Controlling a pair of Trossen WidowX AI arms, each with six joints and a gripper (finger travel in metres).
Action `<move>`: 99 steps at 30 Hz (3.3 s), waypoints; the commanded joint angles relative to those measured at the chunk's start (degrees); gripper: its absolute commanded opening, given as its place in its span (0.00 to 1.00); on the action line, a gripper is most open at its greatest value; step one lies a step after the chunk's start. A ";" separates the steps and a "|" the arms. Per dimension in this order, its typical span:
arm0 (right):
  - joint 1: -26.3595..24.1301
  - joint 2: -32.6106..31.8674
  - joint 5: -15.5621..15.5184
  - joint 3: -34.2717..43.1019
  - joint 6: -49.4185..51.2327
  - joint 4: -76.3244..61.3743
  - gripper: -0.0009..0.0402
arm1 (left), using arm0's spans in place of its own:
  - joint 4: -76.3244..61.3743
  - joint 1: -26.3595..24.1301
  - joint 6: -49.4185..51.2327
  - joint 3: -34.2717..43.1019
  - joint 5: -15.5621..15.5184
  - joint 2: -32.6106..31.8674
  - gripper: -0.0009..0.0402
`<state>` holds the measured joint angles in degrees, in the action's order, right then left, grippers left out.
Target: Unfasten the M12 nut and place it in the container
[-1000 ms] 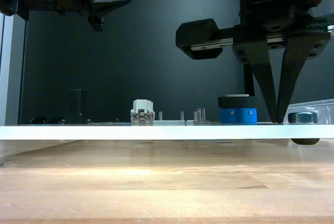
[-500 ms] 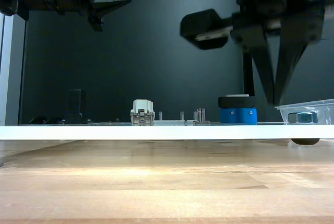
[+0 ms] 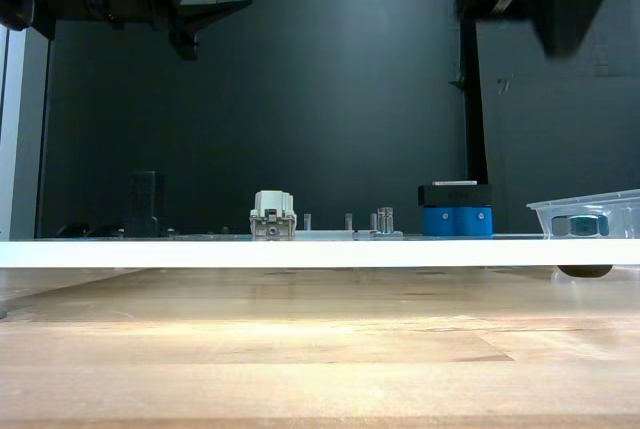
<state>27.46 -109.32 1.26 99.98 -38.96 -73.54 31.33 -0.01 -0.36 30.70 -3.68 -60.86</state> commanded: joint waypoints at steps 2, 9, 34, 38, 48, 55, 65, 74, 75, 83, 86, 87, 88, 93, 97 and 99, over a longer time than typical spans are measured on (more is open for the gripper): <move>0.09 -0.04 0.24 3.10 -10.91 -2.73 0.02 | 0.02 0.02 0.00 0.02 0.00 0.00 0.02; 0.33 -0.48 0.20 3.54 -16.79 -2.54 0.08 | 0.00 0.00 0.00 0.02 0.00 0.00 0.02; 0.35 -4.61 0.28 3.23 -16.92 -1.16 0.35 | 0.00 0.00 0.00 0.02 0.00 0.00 0.02; 0.46 -7.56 0.66 3.06 -15.74 1.01 0.46 | 0.04 0.00 0.00 0.00 0.00 0.00 0.02; 0.44 -10.36 0.61 -0.24 -14.58 5.64 0.62 | 0.04 0.00 0.00 0.02 0.00 0.00 0.02; 0.42 -10.36 0.63 -2.38 -14.60 6.10 0.63 | 0.07 0.00 0.00 0.02 0.00 0.00 0.02; 0.44 -10.36 -0.85 -6.19 -14.69 10.71 0.63 | 0.02 0.00 0.00 0.00 0.00 0.00 0.02; 0.44 -10.36 -0.85 -7.98 -14.73 13.42 0.54 | 0.02 0.00 0.00 0.02 0.00 0.00 0.02; 0.42 -10.36 -0.83 -8.04 -14.73 13.42 0.51 | 0.02 0.00 0.00 0.02 0.00 0.00 0.02; 0.44 -10.27 -0.85 -8.07 -14.60 13.44 0.25 | 0.04 0.00 0.00 0.02 0.00 0.00 0.02; 0.44 -10.25 -0.85 -8.07 -14.56 13.42 0.17 | 0.02 0.00 0.00 0.00 0.00 0.00 0.02; 0.44 -10.25 -0.85 -8.07 -14.53 13.42 0.15 | 0.02 0.00 0.00 0.02 0.00 0.00 0.02; 0.42 -10.25 -0.85 -8.07 -14.51 13.42 0.13 | 0.02 0.02 0.00 0.00 0.00 0.00 0.02; 0.44 -10.25 -0.90 -8.07 -12.50 13.49 0.03 | 0.02 0.00 0.00 0.02 0.00 0.00 0.02; 0.39 -10.08 -0.90 -8.07 -4.92 13.46 0.03 | 0.02 0.00 0.00 0.00 0.00 0.00 0.02; 0.39 -10.03 -0.87 -8.07 1.51 13.51 0.04 | 0.02 0.00 0.00 0.02 0.00 0.00 0.02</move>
<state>27.86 -119.39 0.34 91.92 -41.52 -60.03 31.35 -0.01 -0.34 30.70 -3.68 -60.86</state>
